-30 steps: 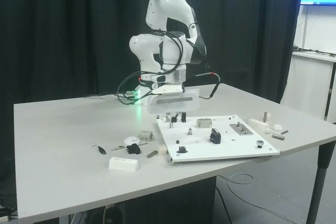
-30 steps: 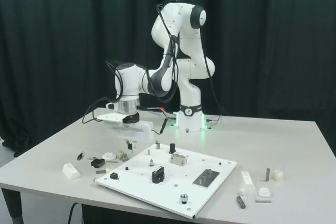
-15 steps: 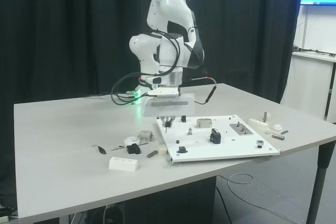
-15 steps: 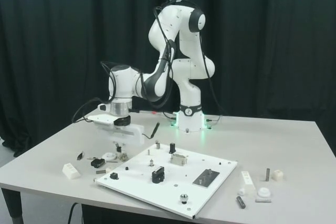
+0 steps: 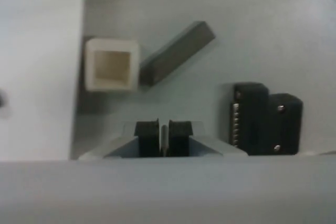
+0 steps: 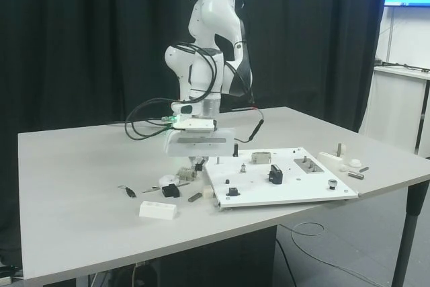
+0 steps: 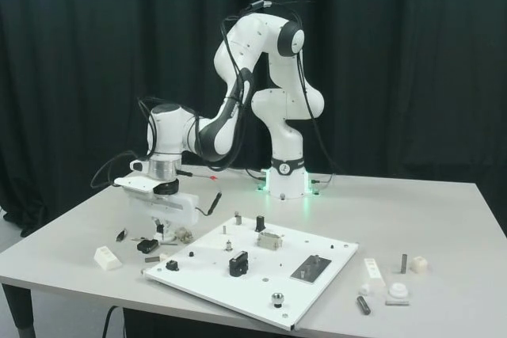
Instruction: Place round peg 1.
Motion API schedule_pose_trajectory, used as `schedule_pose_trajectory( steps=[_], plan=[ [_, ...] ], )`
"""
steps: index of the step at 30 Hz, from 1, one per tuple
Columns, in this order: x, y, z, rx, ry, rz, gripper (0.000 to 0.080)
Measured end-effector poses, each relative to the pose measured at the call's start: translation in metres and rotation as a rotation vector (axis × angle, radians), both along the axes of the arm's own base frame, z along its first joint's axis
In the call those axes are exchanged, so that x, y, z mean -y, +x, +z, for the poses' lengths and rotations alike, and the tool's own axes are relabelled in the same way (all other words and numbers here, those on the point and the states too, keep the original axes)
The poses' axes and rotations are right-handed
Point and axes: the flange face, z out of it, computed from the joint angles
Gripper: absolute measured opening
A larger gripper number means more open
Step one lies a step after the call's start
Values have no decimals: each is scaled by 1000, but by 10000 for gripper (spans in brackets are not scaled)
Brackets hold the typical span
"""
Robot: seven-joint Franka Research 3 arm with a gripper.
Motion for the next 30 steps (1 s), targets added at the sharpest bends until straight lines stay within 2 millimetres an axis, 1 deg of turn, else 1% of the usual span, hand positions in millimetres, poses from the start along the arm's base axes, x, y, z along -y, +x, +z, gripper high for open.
schedule_pose_trajectory(
  steps=[7, 19, 20, 24, 25, 30],
  plan=[
    [10, 0, -10, -5, -2, 4, 34],
    [17, 0, -26, 9, -2, 11, 34],
    [17, 0, -27, 9, -2, 11, 114],
    [17, 0, -29, 8, -3, 12, 114],
    [17, 0, -30, 8, -3, 12, 473],
    [18, 1, -31, 8, -2, 12, 473]
  ],
)
